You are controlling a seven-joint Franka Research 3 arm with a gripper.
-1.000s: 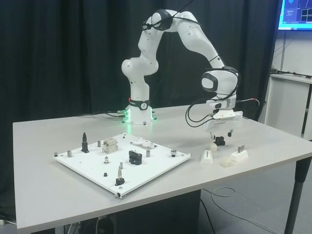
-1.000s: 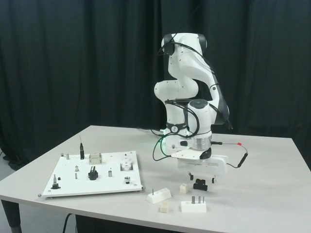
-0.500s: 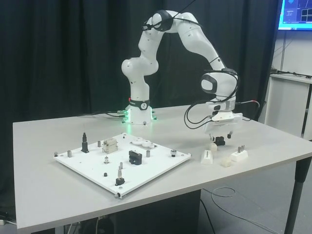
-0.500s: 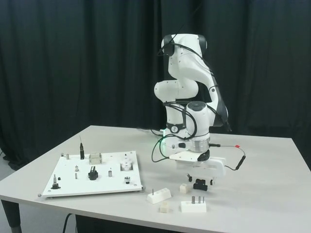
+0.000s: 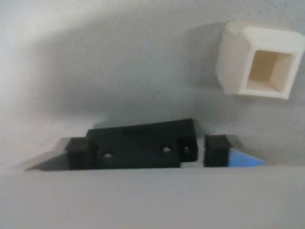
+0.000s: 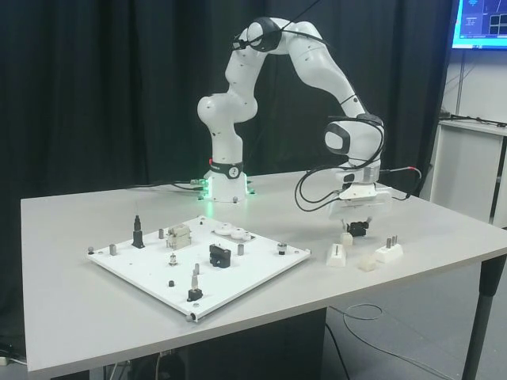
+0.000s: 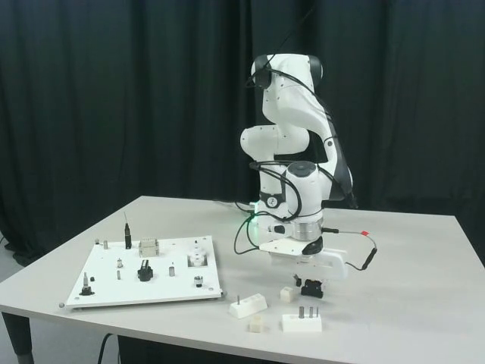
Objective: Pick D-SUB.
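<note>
The white arm (image 6: 317,67) reaches down over the black D-SUB (image 6: 358,229) on the grey table (image 6: 71,237).

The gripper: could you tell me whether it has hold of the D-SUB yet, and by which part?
It cannot be told. The gripper straddles the black D-SUB lengthwise on the table, one finger at each end, but contact is not visible.

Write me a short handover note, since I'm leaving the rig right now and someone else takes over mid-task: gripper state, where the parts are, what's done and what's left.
Gripper: down at the table, one finger at each end of the black D-SUB; whether it is clamped cannot be told.
D-SUB: looks to be on the grey table, beside the small white hollow block, away from the white board.
Nearby: two white holders with pins, and another small white block, all closer to the table edge.
Done: approach and descent onto the part.
Left: confirm the grasp, then lift the D-SUB.
</note>
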